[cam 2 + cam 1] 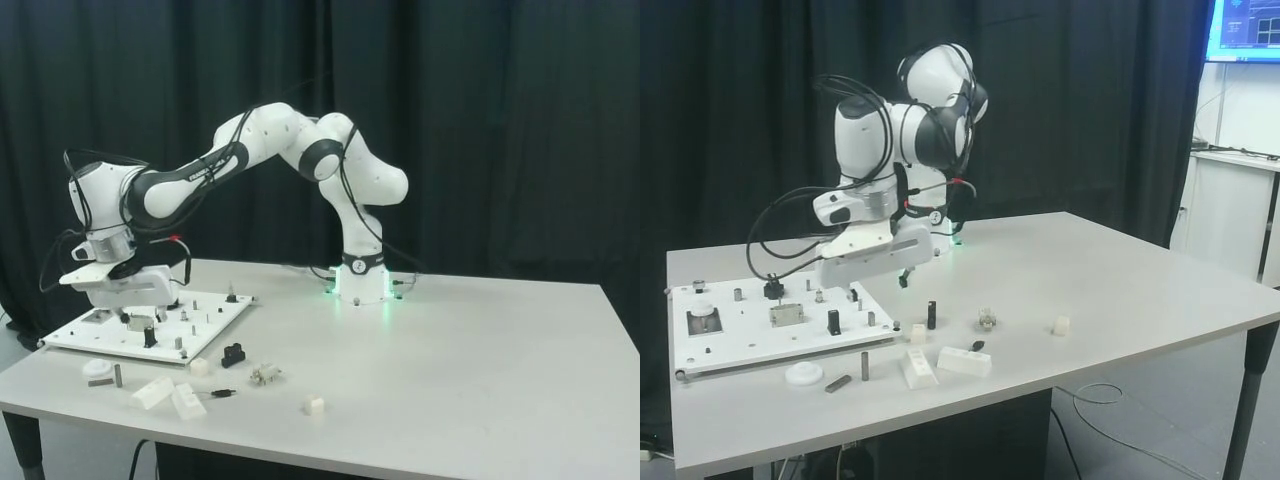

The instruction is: Remove square peg 4.

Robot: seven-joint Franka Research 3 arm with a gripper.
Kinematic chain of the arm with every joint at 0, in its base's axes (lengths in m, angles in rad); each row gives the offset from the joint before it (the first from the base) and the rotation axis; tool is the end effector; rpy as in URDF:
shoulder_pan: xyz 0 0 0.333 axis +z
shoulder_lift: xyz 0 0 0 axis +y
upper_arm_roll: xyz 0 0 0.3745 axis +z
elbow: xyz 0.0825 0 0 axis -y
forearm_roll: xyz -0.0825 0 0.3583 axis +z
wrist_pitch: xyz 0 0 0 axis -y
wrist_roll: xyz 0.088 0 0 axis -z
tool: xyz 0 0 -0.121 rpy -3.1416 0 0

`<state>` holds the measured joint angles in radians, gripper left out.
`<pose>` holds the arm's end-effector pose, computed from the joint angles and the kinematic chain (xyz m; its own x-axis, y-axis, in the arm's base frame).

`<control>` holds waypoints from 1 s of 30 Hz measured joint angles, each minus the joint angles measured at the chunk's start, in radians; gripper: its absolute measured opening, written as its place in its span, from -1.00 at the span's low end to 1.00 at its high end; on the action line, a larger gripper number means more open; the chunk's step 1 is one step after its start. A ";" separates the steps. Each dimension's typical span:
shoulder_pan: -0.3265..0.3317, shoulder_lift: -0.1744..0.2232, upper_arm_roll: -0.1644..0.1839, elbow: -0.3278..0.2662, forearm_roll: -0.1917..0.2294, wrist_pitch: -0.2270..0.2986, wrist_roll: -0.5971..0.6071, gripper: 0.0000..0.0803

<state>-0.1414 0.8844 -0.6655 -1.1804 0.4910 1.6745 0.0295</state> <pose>0.6437 -0.3695 0.3350 0.6690 -0.7097 -0.2207 -0.7204 -0.6923 0.0422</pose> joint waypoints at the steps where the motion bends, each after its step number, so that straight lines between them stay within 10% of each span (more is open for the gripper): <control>1: 0.007 -0.003 -0.003 -0.008 -0.003 0.001 0.003 0.99; 30: 0.085 -0.103 0.031 -0.264 -0.146 0.155 0.072 0.99</control>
